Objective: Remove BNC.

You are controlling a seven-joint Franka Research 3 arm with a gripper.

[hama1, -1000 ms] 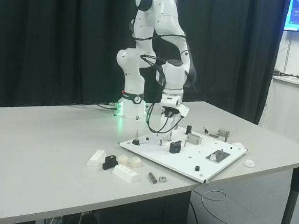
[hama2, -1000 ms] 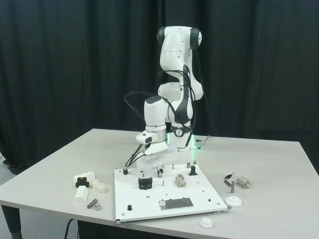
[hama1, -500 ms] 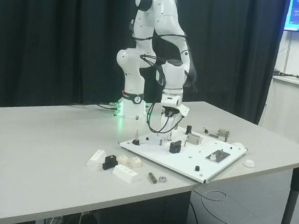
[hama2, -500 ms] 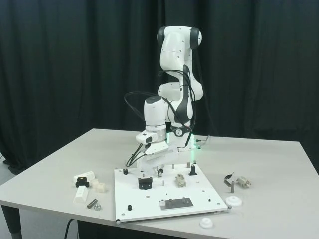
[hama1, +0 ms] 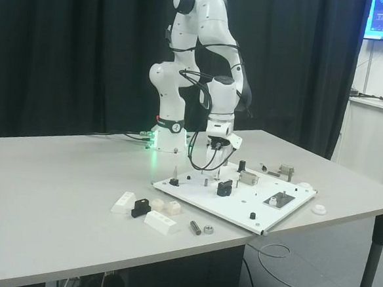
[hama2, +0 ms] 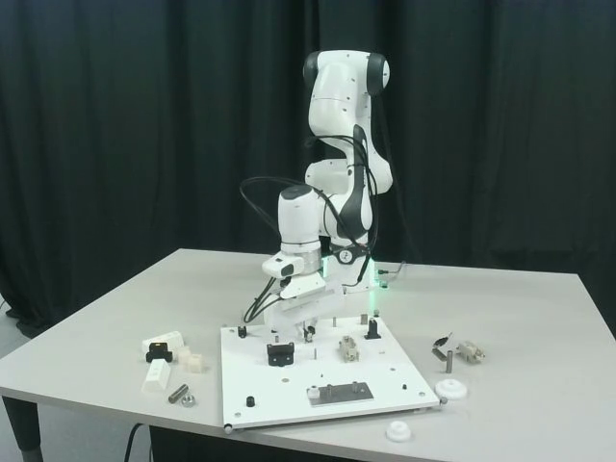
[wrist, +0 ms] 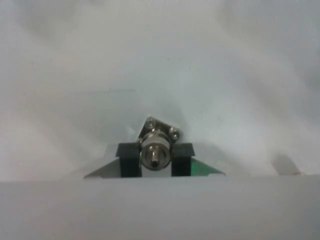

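We have the gripper (hama2: 306,332) down low over the white board (hama2: 385,390), near its back edge on the counter (hama2: 520,318). The wrist view looks straight down the BNC connector (wrist: 155,152): a metal barrel with a centre pin pointing up at the camera, seated on a small flange with screws. A black pad (wrist: 128,159) sits on one side of the barrel and its partner on the other side, both close against it or nearly so.

So the connector lies directly between the jaws, not off to any side. Its long axis runs upright, in line with the approach of the wrist. We judge the jaws are drawn in narrow around the barrel; whether they actually press on it we cannot tell from these views. In the room views the connector itself is hidden behind the gripper.

We judge the coming move turns on that shared axis. A BNC usually frees with a twist about the barrel and then a straight lift, so any tilt of the wrist could bind it.

Elsewhere on the board: a black block (hama2: 280,354) just in front of the gripper. Loose white parts (hama1: 162,215) lie on the counter off the board, well apart.
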